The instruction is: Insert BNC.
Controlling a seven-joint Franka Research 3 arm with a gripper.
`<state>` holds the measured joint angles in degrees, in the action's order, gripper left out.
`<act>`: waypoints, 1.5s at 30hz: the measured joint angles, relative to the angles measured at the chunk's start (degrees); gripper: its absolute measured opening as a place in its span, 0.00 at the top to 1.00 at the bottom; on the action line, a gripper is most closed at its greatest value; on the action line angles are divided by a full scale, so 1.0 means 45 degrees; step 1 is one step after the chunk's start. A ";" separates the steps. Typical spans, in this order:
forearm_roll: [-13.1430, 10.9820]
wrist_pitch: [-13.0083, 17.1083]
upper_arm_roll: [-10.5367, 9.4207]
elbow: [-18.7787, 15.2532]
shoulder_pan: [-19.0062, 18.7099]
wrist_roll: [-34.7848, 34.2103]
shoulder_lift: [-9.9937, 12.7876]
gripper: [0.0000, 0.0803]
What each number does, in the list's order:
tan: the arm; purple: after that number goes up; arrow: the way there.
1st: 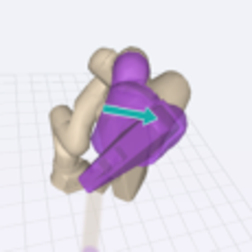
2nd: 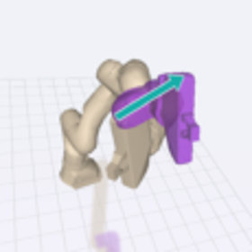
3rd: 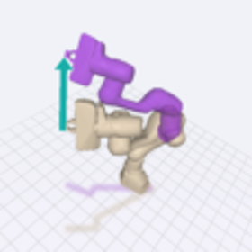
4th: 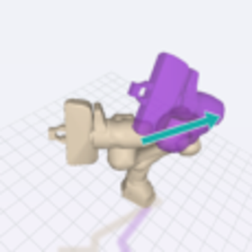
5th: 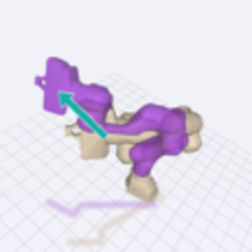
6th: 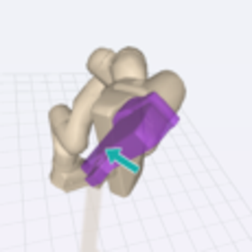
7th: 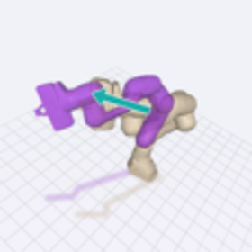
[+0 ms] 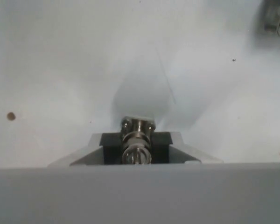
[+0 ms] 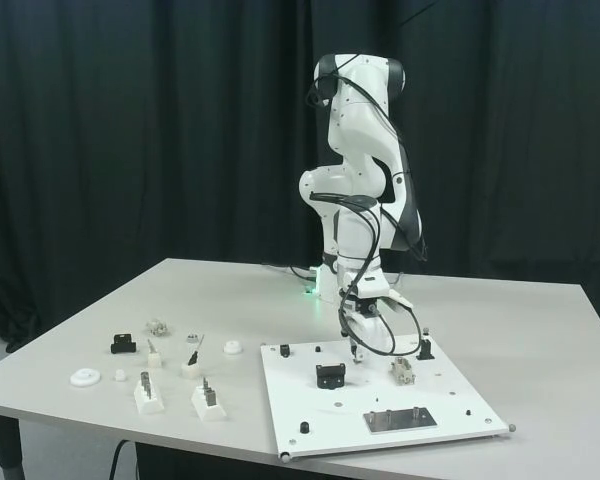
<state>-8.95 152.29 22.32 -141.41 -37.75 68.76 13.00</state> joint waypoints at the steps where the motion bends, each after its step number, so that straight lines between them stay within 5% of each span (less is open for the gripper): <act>1: 0.0000 -0.0003 0.0000 0.0000 0.0001 0.0000 0.0000 0.85; 11: -0.0060 -0.0015 -0.0005 0.0001 0.0016 0.0000 -0.0002 0.85; 25: -0.0962 -0.0043 -0.0021 0.0001 0.0119 0.0000 -0.0001 0.85; 45: -0.1005 -0.0048 -0.0034 0.0023 0.0123 0.0411 0.0047 0.85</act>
<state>-13.48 152.07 22.17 -141.31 -37.20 70.61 13.22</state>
